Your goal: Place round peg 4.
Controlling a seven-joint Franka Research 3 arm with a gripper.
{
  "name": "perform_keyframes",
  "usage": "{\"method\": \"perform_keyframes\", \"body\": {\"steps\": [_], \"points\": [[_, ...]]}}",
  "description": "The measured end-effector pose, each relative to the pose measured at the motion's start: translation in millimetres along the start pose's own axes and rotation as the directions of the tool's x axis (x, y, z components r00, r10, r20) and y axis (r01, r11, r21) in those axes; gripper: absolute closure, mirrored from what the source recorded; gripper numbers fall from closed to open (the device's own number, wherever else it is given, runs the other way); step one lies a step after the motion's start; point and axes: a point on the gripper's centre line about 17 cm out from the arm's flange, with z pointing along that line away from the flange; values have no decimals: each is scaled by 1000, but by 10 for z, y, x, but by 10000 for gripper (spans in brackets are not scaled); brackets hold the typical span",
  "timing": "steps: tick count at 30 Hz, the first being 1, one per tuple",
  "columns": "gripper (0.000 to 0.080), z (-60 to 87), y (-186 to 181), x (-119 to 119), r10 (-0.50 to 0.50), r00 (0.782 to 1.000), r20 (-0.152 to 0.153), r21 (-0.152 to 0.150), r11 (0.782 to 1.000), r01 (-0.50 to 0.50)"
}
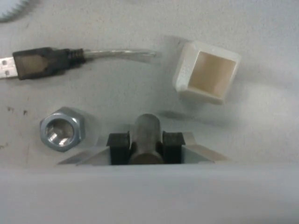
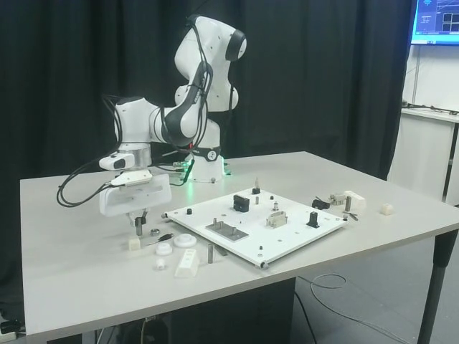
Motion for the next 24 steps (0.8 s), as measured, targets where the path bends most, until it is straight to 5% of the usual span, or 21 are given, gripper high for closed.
{"method": "perform_keyframes", "body": {"steps": [12, 13, 18, 19, 24], "points": [[657, 46, -4, -4, -5, 1000, 5, 22, 1000, 5], [484, 42, -1, -2, -5, 1000, 5, 22, 1000, 5], [484, 12, 23, 6, -4, 1000, 2, 23, 1000, 4], [151, 2, 25, 8, -4, 1000, 2, 25, 1000, 4], [151, -78, 54, 12, -2, 1000, -1, 39, 999, 2]]}}
